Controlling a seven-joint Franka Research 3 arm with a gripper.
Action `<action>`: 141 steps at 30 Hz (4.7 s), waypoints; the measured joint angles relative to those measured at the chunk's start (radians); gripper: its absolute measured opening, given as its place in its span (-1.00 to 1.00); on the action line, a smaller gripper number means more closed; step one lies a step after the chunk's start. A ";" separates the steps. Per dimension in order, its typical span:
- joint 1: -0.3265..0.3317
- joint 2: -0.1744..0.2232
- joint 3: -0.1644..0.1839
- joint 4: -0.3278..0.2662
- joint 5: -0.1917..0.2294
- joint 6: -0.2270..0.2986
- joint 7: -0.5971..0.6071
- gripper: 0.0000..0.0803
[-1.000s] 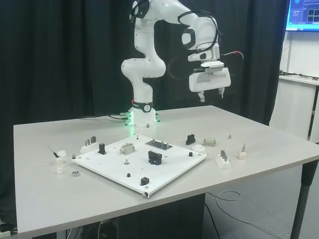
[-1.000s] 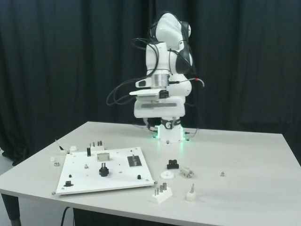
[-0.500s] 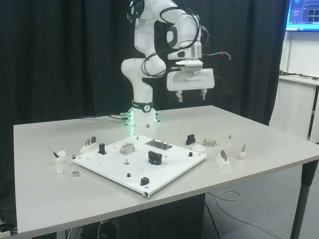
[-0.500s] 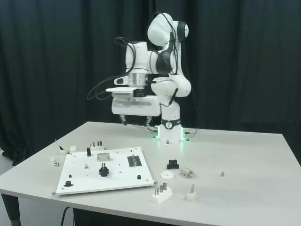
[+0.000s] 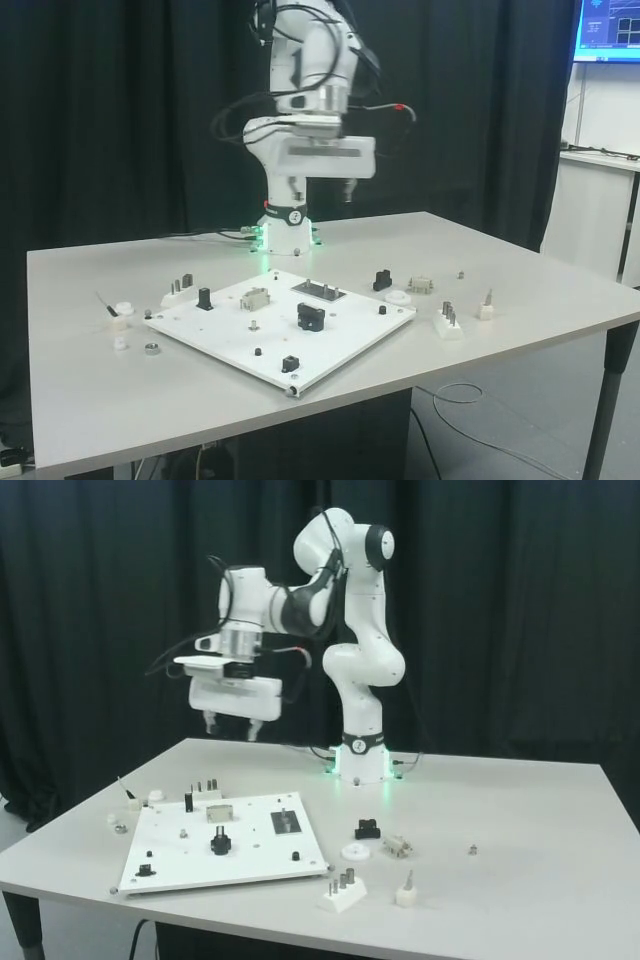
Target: Pick USB.
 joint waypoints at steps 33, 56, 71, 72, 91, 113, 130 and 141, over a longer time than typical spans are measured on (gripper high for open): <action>-0.118 0.176 -0.448 0.104 0.095 0.166 0.023 0.99; -0.231 0.430 -0.477 0.333 0.223 0.053 0.153 0.99; -0.240 0.554 -0.473 0.432 0.312 -0.020 0.153 0.99; -0.240 0.561 -0.472 0.438 0.316 -0.023 0.153 0.99; -0.241 0.673 -0.468 0.491 0.350 -0.035 0.153 0.99; -0.258 0.737 -0.470 0.492 0.388 -0.033 0.112 0.99; -0.262 0.764 -0.470 0.492 0.412 -0.021 0.085 0.99; -0.262 0.765 -0.471 0.492 0.412 -0.022 0.076 0.21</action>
